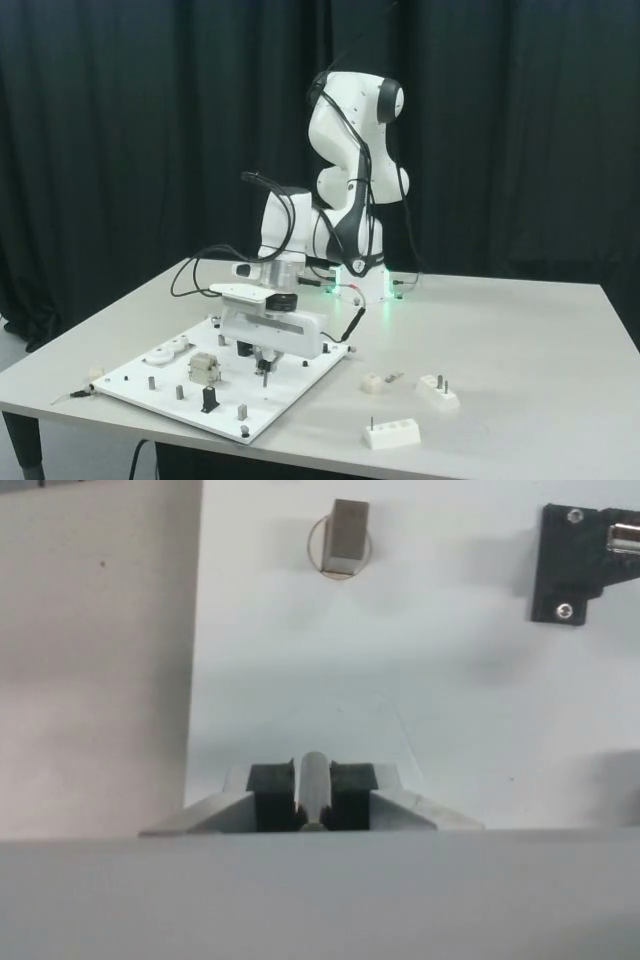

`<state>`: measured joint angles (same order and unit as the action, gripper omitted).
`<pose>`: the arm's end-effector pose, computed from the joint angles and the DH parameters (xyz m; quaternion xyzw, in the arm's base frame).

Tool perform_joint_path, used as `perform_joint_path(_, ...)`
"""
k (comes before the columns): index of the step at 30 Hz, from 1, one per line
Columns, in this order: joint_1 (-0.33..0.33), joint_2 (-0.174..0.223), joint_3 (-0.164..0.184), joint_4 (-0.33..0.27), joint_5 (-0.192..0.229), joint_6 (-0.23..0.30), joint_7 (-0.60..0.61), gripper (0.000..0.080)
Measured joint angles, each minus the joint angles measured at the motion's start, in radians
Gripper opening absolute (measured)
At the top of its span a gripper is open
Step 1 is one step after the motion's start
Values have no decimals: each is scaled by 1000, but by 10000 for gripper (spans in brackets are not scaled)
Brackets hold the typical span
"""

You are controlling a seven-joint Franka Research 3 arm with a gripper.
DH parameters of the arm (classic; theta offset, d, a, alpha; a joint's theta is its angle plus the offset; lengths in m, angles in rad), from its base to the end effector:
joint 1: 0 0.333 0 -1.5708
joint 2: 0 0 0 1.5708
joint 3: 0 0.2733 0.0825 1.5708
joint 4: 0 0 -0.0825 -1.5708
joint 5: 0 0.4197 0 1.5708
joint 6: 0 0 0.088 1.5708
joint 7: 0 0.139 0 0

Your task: Insert round peg 2.

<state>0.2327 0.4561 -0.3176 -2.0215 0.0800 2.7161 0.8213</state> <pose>0.6376 -0.0602 0.1626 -0.8860 0.4424 -0.1390 0.0051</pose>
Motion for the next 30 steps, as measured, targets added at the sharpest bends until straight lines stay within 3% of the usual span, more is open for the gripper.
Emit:
perform_joint_path(15,-20,14,11,30,0,-43,-27,71)
perform_joint_path(24,-25,37,12,65,0,-92,-52,71)
perform_joint_path(30,-27,53,12,76,0,-96,-55,71)
